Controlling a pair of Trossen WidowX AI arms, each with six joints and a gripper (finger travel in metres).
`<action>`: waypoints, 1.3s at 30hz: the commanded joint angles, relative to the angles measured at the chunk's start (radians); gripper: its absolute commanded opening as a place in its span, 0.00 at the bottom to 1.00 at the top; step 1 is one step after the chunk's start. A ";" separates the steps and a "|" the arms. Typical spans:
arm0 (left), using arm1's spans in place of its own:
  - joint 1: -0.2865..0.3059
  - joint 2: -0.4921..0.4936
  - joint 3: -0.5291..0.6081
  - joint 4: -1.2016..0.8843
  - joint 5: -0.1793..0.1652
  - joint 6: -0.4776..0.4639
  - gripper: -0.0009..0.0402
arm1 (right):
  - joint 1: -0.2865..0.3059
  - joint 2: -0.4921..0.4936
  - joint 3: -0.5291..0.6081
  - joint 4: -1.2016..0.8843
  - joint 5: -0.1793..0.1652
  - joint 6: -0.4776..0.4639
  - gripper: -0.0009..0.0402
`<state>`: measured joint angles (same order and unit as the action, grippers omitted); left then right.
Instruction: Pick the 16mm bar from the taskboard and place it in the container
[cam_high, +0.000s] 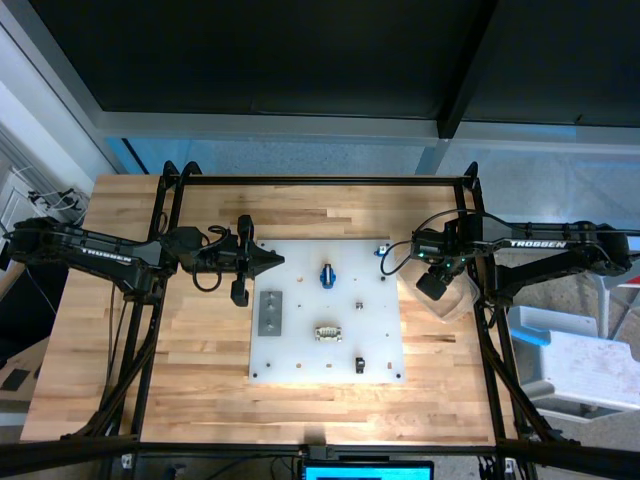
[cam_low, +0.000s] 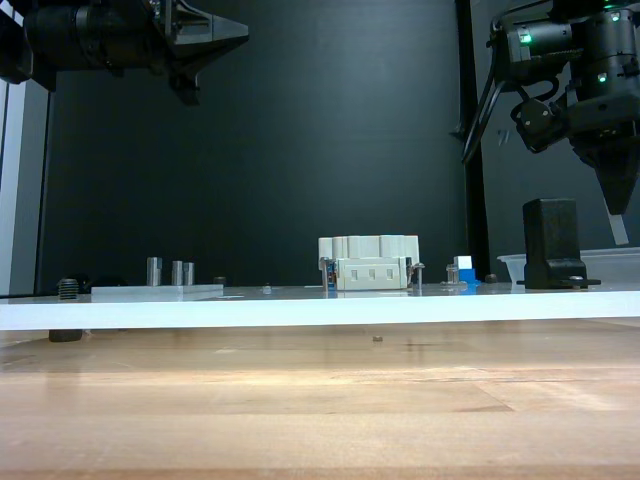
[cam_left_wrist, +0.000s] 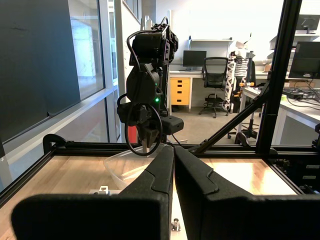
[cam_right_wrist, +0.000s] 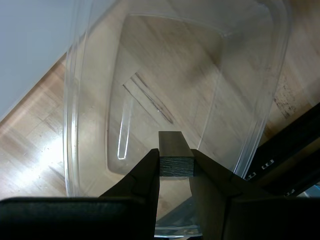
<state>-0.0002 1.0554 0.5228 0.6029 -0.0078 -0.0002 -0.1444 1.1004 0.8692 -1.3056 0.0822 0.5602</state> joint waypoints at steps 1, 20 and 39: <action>0.000 0.000 0.000 0.000 0.000 0.000 0.02 | 0.000 0.001 -0.001 0.000 0.000 -0.016 0.09; 0.000 0.000 0.000 0.000 0.000 0.000 0.02 | 0.000 0.001 -0.001 0.008 0.004 -0.014 0.54; 0.000 0.000 0.000 0.000 0.000 0.000 0.02 | 0.000 0.001 -0.001 0.008 0.003 -0.015 0.59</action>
<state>-0.0002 1.0554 0.5224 0.6025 -0.0082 -0.0002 -0.1444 1.1011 0.8673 -1.2984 0.0853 0.5449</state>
